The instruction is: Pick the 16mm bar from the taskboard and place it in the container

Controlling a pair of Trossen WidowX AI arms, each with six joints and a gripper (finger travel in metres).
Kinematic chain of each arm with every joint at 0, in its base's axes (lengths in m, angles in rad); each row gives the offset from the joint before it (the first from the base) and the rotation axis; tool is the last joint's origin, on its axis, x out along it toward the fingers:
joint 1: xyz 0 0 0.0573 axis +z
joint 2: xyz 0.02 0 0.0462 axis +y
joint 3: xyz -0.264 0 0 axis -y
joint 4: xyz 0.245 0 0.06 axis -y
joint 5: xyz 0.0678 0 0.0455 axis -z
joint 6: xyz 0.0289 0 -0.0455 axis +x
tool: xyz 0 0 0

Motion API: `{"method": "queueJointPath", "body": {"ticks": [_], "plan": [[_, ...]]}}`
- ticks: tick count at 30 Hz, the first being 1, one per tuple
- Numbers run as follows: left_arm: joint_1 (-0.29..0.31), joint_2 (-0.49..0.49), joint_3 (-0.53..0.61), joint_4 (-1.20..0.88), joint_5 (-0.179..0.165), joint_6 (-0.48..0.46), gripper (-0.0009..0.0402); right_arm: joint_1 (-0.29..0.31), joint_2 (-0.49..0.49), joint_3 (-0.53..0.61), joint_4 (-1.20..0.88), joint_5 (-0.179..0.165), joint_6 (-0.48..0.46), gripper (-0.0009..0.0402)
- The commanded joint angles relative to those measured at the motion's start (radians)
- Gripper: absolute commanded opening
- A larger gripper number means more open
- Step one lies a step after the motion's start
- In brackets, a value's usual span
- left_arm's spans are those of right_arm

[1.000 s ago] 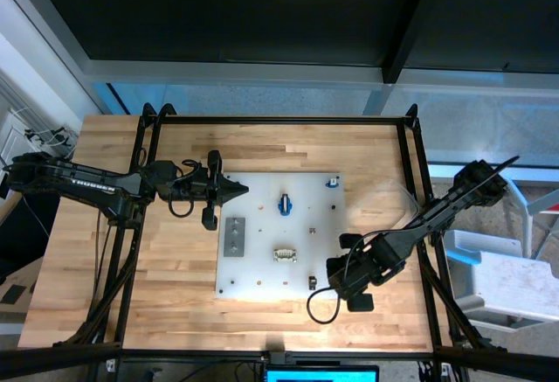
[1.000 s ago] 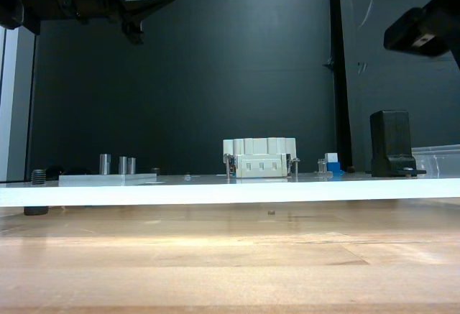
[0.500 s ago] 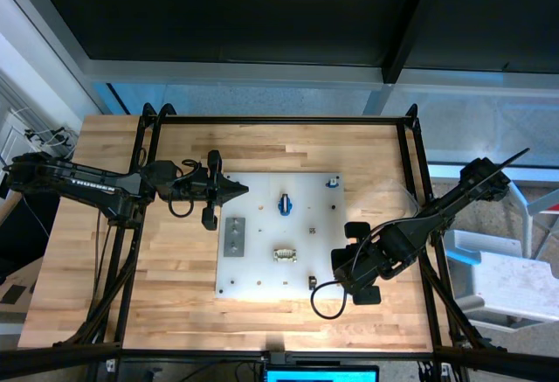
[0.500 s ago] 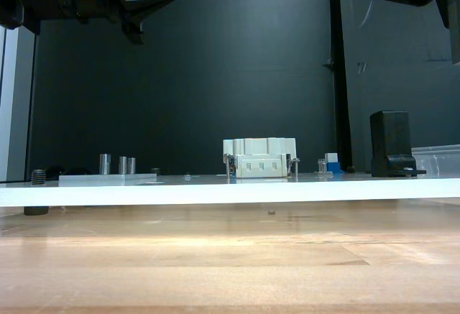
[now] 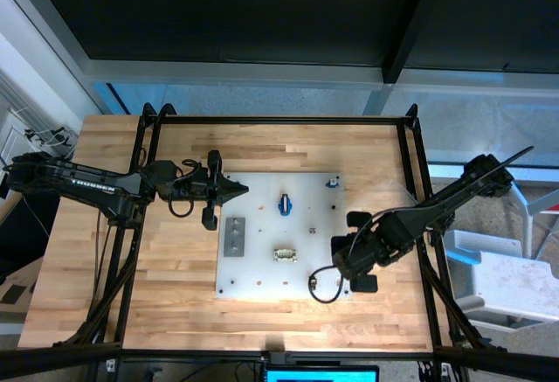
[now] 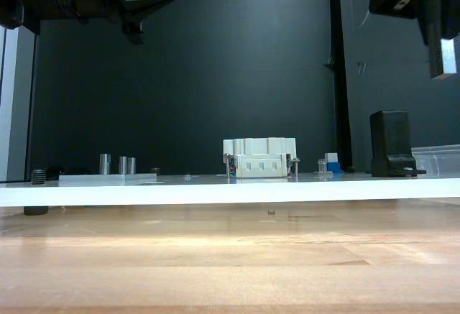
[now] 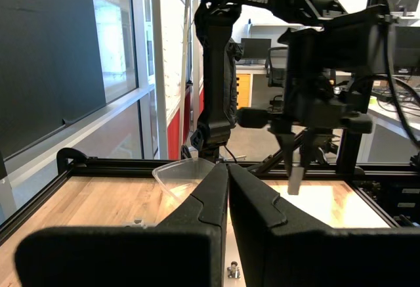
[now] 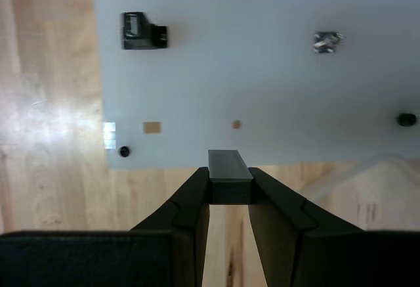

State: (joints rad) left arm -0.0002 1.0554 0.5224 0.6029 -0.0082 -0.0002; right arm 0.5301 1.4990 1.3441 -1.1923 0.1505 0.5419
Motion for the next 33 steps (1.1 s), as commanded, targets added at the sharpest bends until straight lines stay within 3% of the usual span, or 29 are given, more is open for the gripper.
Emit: {"method": "queueJointPath", "body": {"ticks": [1, 17, 33], "plan": [[0.000, 0.000, 0.000, 0.000, 0.000, 0.000, 0.0000, -0.030, -0.026, -0.030, 0.000, -0.002, 0.004, 0.0023], [0.000, 0.000, 0.000, 0.000, 0.000, 0.000, 0.0000, -0.223, -0.173, -0.204, 0.007, -0.002, 0.001, 0.0023], [0.000, 0.000, 0.000, 0.000, 0.000, 0.000, 0.0000, -0.362, -0.285, -0.333, 0.019, -0.002, 0.000, 0.0023]]}}
